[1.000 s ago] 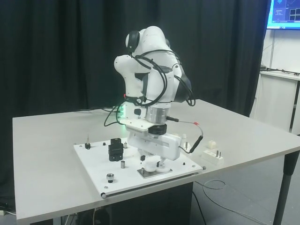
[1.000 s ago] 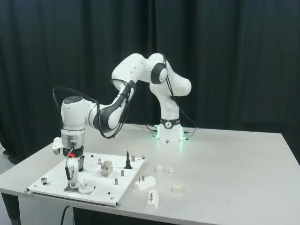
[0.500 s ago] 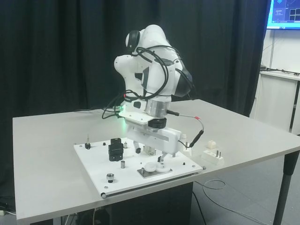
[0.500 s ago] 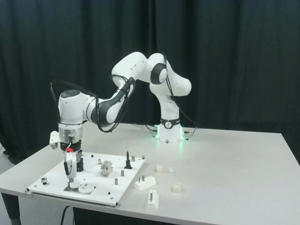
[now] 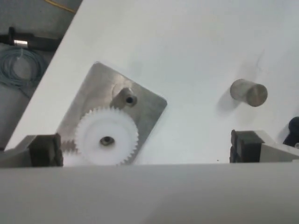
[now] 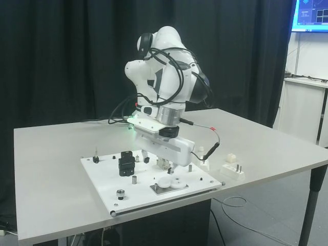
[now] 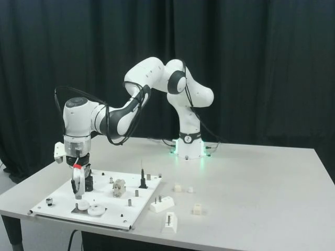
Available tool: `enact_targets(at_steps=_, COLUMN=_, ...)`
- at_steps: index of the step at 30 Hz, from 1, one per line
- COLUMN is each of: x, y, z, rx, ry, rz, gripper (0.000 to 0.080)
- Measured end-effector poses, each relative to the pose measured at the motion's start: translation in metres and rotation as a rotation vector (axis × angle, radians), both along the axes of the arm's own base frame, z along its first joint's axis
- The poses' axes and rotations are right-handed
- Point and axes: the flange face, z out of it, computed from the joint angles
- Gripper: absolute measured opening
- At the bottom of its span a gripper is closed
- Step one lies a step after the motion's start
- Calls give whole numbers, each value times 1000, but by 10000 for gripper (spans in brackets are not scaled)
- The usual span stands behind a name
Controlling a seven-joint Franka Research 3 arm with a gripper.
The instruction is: Insert medium gear.
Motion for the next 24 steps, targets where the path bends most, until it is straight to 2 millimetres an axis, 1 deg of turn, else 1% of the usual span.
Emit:
enact_targets(at_steps=5, x=-1, y=-2, z=-1, rx=1, ry=7, rz=2, gripper=800)
enact_targets(at_steps=24, x=-7, y=-6, z=-17, rx=-11, ry=47, rz=9, gripper=800)
